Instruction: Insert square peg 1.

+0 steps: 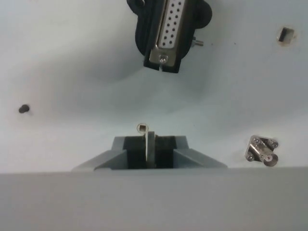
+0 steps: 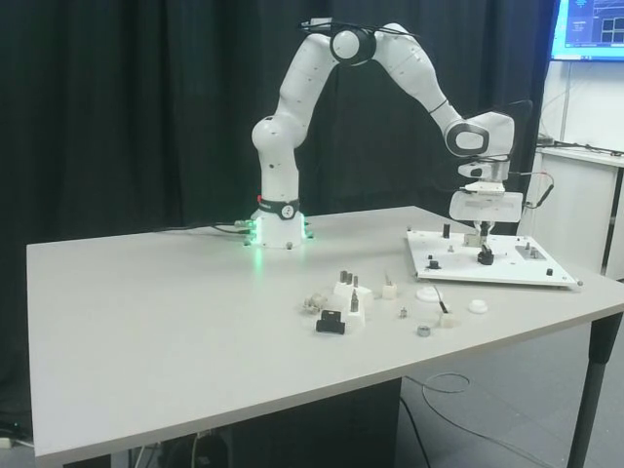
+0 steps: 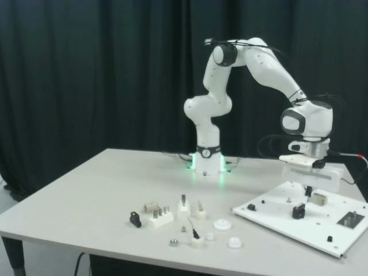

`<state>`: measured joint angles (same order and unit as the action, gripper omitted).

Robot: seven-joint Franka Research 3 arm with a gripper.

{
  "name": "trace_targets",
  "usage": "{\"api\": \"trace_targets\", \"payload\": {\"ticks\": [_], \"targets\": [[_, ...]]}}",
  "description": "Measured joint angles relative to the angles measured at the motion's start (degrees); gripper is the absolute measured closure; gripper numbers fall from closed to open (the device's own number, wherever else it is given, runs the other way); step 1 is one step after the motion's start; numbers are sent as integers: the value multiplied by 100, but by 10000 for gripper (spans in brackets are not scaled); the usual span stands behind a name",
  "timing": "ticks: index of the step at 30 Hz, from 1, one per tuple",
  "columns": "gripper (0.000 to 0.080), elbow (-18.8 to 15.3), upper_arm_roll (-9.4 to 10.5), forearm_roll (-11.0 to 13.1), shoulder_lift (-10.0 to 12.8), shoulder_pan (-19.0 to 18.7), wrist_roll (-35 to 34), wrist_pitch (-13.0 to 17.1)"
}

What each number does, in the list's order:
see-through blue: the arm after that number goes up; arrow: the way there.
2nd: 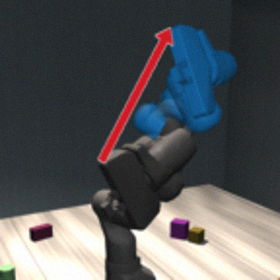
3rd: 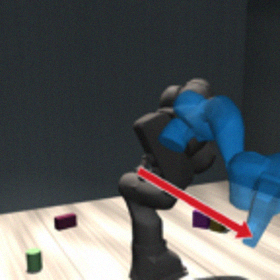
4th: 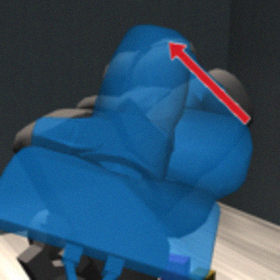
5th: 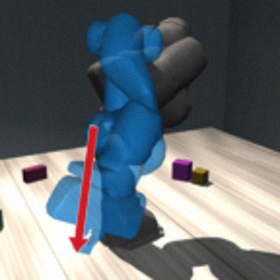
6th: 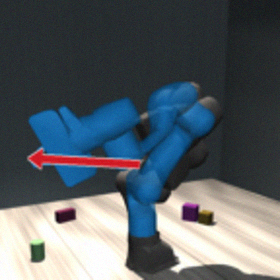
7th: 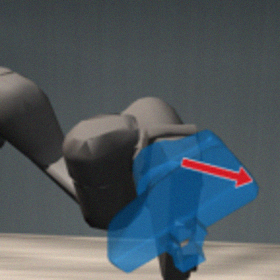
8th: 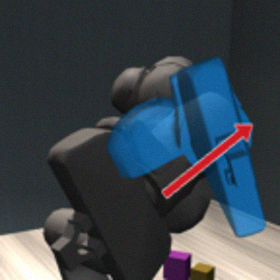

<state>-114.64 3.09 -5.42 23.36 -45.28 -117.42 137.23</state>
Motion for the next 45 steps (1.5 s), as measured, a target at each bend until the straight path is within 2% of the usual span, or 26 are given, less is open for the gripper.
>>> {"api": "trace_targets", "payload": {"ticks": [30,45], "targets": [[767,7,-75,0,190,-142,0,245],[767,11,-194,0,253,-305,0,281]]}}
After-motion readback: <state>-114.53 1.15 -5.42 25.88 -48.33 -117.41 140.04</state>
